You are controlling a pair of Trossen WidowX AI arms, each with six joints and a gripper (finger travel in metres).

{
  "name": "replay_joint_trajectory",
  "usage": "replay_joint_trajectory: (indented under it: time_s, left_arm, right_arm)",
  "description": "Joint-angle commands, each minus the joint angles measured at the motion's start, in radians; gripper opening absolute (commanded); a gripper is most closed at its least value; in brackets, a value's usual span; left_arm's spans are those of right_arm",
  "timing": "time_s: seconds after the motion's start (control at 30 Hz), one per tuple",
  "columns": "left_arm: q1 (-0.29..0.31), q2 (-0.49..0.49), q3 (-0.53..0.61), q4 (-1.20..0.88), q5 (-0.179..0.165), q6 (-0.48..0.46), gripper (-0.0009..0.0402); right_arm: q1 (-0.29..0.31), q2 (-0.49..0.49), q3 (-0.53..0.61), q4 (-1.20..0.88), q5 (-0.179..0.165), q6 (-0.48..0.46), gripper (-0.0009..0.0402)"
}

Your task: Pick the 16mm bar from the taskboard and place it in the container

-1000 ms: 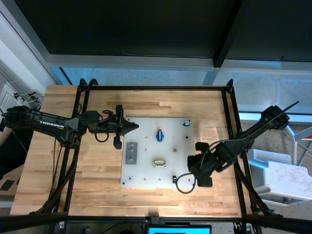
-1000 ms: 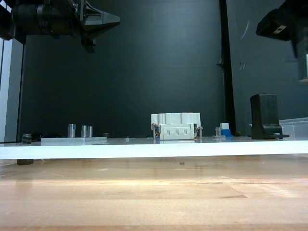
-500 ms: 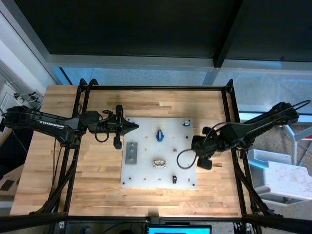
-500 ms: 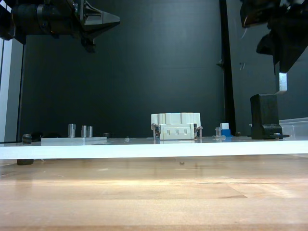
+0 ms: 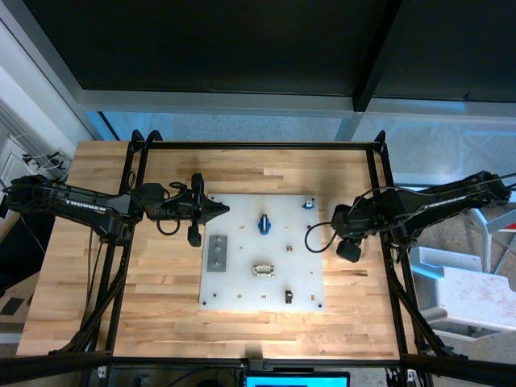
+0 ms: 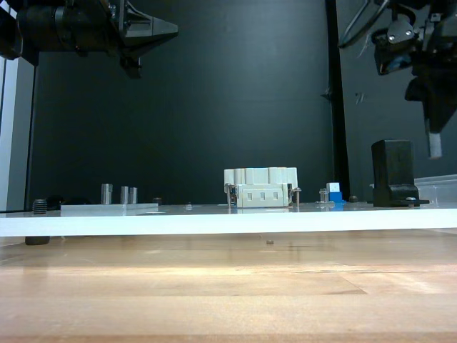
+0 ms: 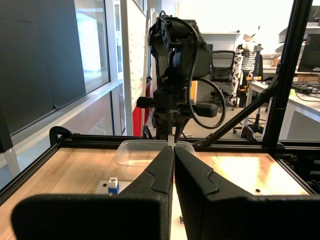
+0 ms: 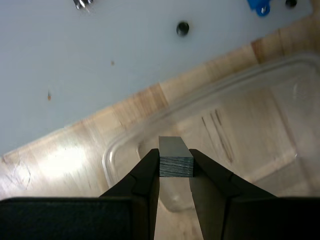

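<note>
Wood table [image 5: 161,322] in a black frame, white taskboard [image 5: 242,282] at its middle. Change from the earlier frames: the right gripper [image 5: 348,242] was over the board's near right corner by the black part [image 5: 289,297] a second ago and over the right edge half a second ago. It is now off the board, just past the right edge toward the far side. The left gripper [image 5: 218,209] has not moved and sits over the board's far left corner, fingers pressed together per the left wrist view. The right wrist view alone shows the grasp: the bar [image 8: 175,156] is clamped between the right fingers, in the air over the container [image 8: 210,92], near that tray's rounded corner. In the high view the arm covers the container. The low view shows the bar [image 6: 433,143] as a pale sliver hanging well above board level, behind the black part. The left wrist view shows the right arm standing over the container across the board.
</note>
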State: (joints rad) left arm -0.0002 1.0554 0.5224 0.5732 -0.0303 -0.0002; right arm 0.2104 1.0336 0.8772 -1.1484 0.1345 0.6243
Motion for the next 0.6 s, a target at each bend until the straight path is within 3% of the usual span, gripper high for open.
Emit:
replay_joint_trajectory:
  time_s: [0.03,0.23,0.6]
  left_arm:
    - [0.000,0.000,0.000,0.000,0.000,0.000,0.0000]
    - [0.000,0.000,0.000,0.000,0.000,0.000,0.0000]
    - [0.000,0.000,0.000,0.000,0.000,0.000,0.0000]
  right_arm:
    - [-0.017,-0.021,-0.030,-0.023,-0.004,0.000,0.0007]
    - [-0.043,-0.031,-0.060,-0.053,-0.004,0.008,0.0024]
    - [-0.045,-0.030,-0.060,-0.054,0.004,0.024,0.0131]
